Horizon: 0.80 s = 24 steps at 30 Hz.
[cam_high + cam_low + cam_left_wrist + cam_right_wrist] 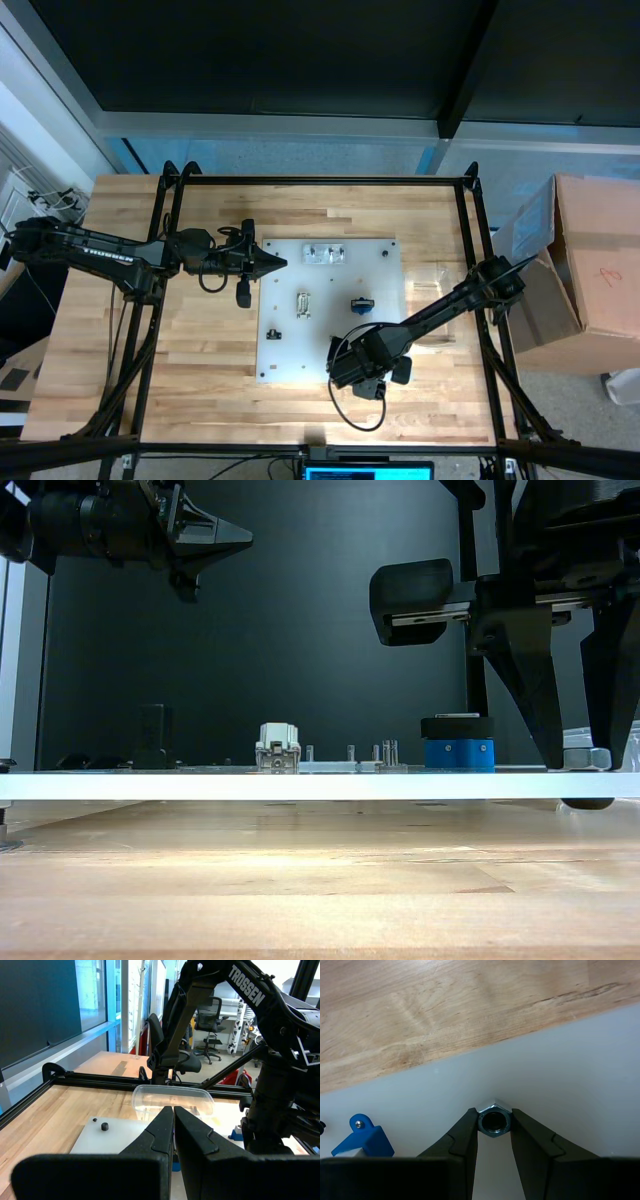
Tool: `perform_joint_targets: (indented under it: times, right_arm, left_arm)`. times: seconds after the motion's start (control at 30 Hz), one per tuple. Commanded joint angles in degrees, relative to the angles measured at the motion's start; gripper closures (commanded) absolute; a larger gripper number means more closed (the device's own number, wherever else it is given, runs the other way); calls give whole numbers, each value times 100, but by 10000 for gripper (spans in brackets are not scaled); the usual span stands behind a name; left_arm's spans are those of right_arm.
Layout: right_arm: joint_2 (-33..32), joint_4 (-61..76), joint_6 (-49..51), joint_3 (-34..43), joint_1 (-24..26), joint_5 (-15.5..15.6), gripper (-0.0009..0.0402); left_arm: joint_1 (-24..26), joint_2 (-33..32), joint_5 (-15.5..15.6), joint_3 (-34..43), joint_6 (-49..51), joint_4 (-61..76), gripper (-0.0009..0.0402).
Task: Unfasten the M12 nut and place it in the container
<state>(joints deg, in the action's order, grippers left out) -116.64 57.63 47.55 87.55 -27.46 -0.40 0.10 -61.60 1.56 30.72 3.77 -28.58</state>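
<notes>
The silver M12 nut (pixel 494 1109) sits on its stud, low against the white board (pixel 290 350) near its near right edge, with no ribs showing. My right gripper (pixel 494 1123) points straight down and is shut on the nut, one fingertip on each side. In the low view the nut (pixel 587 757) shows between the right fingers (pixel 548 730) at board level. The clear container (pixel 172 1099) stands beyond the board's right side and looks empty. My left gripper (pixel 274 263) hovers shut above the board's far left edge, holding nothing.
A blue and black part (pixel 361 305) and a white connector (pixel 303 305) stand mid-board. A black frame (pixel 320 181) rings the table. A cardboard box (pixel 590 270) stands off the table's right side.
</notes>
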Motion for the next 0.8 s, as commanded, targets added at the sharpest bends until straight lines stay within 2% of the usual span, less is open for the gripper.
perform_joint_targets:
  times: [0.03,0.37,0.67,0.8]
  right_arm:
    - [-4,35,201,0,0,2,336]
    - [-4,61,389,-4,7,2,299]
    - [31,168,387,-4,4,7,204]
    - [125,201,39,-4,7,17,183]
  left_arm:
    - [0,0,-2,0,-2,0,393]
    - [-2,0,0,0,-2,0,393]
    - [0,0,0,0,-2,0,393]
    - [-2,0,-2,0,-2,2,393]
